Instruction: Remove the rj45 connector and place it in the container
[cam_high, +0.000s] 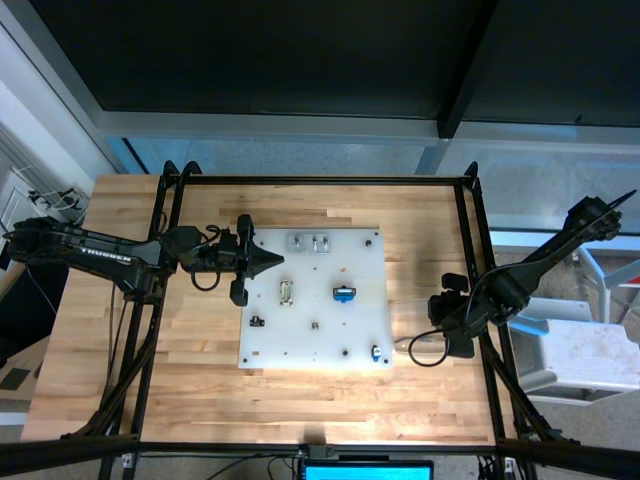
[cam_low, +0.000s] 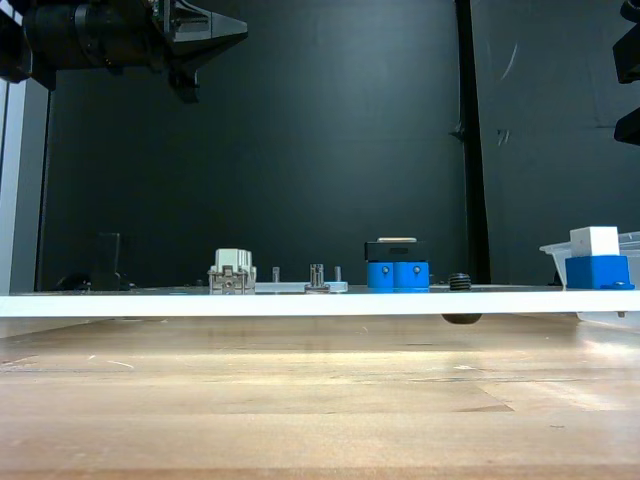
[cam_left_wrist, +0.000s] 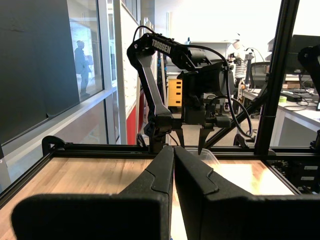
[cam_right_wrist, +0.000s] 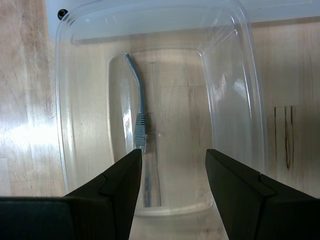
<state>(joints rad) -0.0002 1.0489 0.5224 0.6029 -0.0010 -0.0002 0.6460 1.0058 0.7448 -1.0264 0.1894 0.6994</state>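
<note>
Your right gripper (cam_right_wrist: 173, 156) hangs over the container (cam_right_wrist: 59, 115), which sits on the tabletop (cam_high: 200, 390) just off the board's (cam_high: 315, 290) right edge. Its fingers are spread apart and hold nothing. The wrist view looks straight down between them into the tray.

The rj45 connector (cam_right_wrist: 140, 135) lies flat on the container's floor. It is a small grey plug on a short grey cable (cam_right_wrist: 138, 85), and the cable curves away from it towards one end of the tray. The plug lies close by one fingertip in that view but clear of it, lower down.

Your left gripper (cam_left_wrist: 173, 148) hovers well above the board's left side and points inward across it. Its fingers are pressed together with nothing between them. In the low view it shows high up, far off the board's surface.

On the board, you can see a blue block (cam_high: 375, 352) at the near right corner, close to the container.
</note>
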